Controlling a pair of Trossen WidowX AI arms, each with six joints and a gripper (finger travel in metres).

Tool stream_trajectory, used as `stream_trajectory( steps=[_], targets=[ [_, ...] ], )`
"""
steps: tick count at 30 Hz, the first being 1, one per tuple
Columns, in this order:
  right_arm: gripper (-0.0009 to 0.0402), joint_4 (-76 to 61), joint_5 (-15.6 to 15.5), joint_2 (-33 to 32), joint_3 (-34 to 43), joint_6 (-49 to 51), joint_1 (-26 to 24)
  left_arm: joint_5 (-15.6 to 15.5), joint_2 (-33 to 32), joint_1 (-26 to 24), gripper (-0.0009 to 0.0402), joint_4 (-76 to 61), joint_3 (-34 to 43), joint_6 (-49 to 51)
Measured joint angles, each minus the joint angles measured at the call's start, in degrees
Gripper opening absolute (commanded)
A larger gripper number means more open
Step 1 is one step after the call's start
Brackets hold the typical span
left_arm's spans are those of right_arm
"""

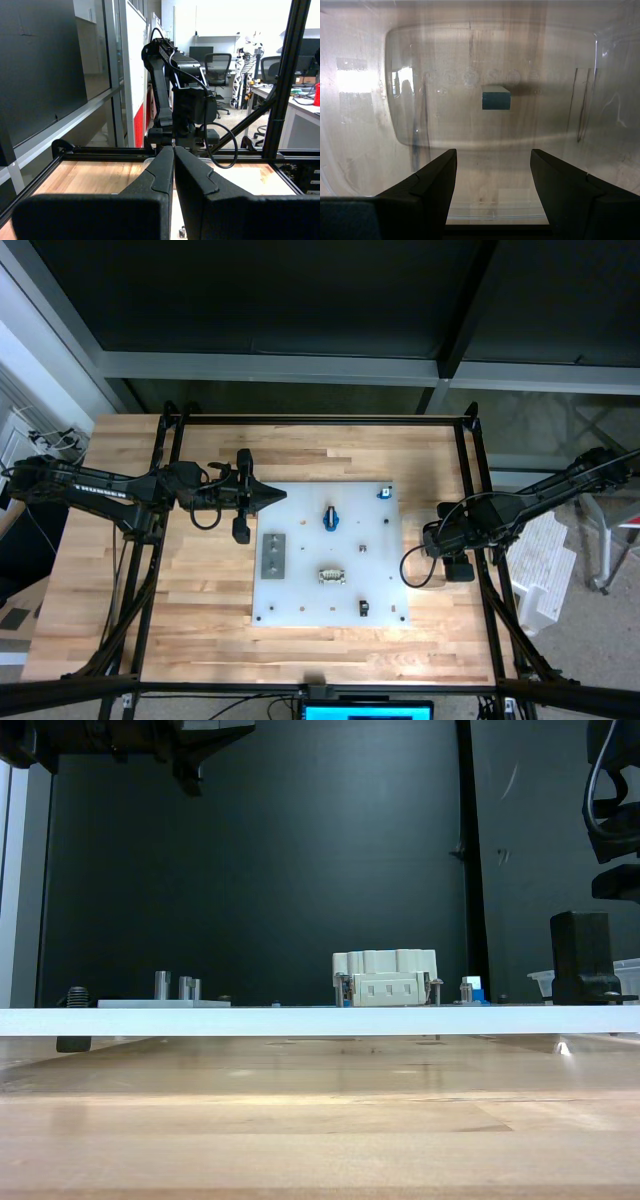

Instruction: Pick the 16mm bar and install on taskboard

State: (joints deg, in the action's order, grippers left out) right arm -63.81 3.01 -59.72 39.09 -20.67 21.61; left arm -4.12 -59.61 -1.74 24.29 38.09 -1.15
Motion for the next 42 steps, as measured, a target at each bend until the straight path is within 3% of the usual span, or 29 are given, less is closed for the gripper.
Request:
stream_trajectory(
  steps=[42],
  targets=[
    [0.0204, 8.79, 1.99, -7.89, 0.26, 0.2, 0.26, 0.0, 0.0, 0.0, 0.0001, 0.0, 0.0, -0.02]
  ],
)
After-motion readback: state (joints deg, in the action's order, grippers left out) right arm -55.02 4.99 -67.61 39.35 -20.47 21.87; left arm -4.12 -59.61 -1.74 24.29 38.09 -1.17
